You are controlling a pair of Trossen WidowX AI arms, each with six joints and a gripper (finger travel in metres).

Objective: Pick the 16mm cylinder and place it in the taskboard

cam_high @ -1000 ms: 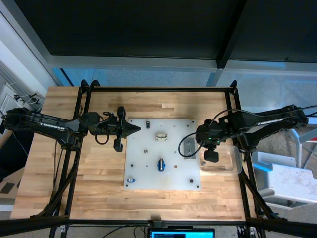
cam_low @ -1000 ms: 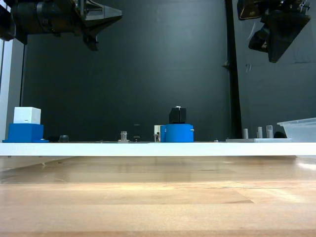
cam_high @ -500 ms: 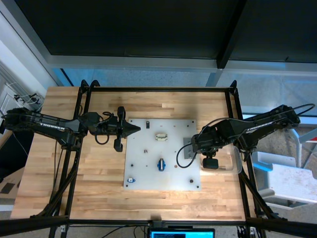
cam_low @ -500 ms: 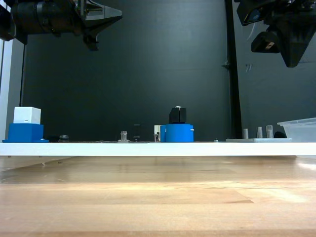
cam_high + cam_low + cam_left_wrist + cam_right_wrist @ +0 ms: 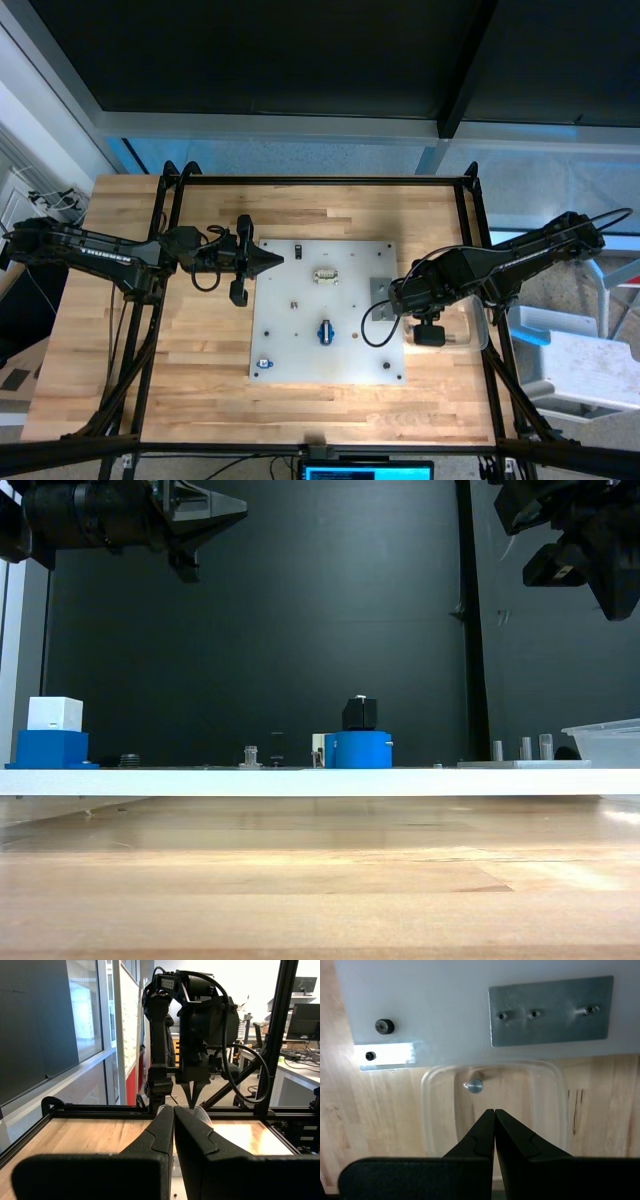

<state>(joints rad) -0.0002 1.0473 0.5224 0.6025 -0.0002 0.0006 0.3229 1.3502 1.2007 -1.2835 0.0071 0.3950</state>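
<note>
Right pincer (image 5: 494, 1111) shifted above clear tray (image 5: 427, 1110), cylinder (image 5: 474, 1085) inside, left pincer (image 5: 173, 1109) parked aloft

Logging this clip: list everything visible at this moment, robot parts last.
table: 1, wood
taskboard: 1, white, centre of table
metal block: 1, grey, taskboard's right edge, three pegs
round part: 1, blue, on taskboard
square base: 1, blue with white cube, taskboard's near-left corner
connector: 1, white, taskboard's far side
tray: 1, clear, right of taskboard
cylinder: 1, silver, inside tray
left end effector: 1, black, shut, raised over taskboard's left edge
right end effector: 1, black, shut, empty, above tray
</note>
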